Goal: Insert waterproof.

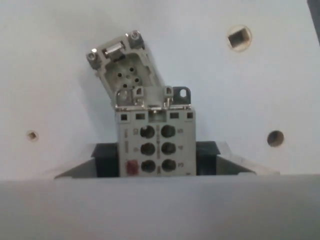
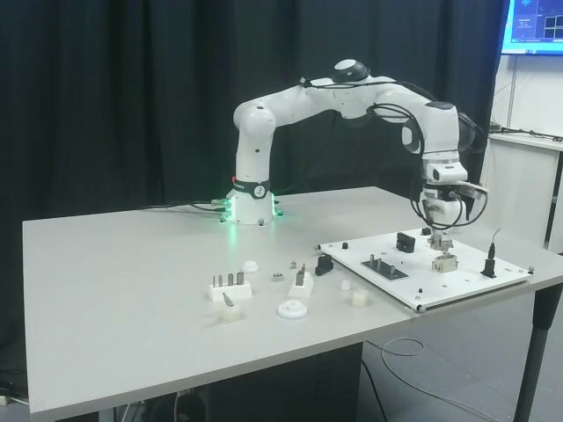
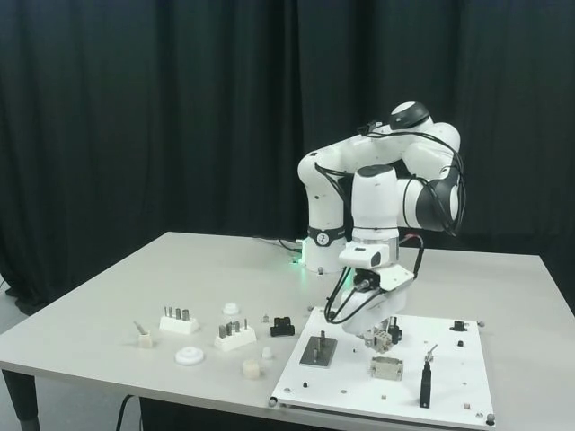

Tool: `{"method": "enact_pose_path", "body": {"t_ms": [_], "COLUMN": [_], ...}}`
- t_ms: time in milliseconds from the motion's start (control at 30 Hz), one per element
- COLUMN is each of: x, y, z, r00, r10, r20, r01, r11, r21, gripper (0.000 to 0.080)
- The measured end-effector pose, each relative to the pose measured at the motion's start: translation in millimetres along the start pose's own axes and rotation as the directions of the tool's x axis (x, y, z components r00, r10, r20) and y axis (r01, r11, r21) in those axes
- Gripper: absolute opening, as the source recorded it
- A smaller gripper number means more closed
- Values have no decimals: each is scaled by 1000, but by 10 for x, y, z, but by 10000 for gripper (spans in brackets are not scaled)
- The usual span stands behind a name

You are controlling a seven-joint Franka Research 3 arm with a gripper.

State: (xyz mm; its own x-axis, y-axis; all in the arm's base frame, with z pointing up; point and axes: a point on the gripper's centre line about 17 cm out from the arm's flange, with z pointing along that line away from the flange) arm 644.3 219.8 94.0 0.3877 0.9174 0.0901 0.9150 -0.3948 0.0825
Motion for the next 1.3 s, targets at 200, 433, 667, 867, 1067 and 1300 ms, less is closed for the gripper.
{"method": "enact_pose_path", "body": {"t_ms": [200,433,667,867,1067,1300], "x": [60,124,159,196,249,298], "y": [-25,-42,-72,-141,-201,-218], "z": [-20,-49,-38,-5,28,37], "r00": [1000,999,995,992,991,987], "r10": [-7,-37,-89,-109,-106,-124], "r20": [-10,-34,-53,-68,-84,-106], "r01": [7,40,95,119,120,141], "r11": [998,993,986,980,978,975], "r21": [55,110,140,159,173,174], "gripper": [314,314,314,314,314,314]}}
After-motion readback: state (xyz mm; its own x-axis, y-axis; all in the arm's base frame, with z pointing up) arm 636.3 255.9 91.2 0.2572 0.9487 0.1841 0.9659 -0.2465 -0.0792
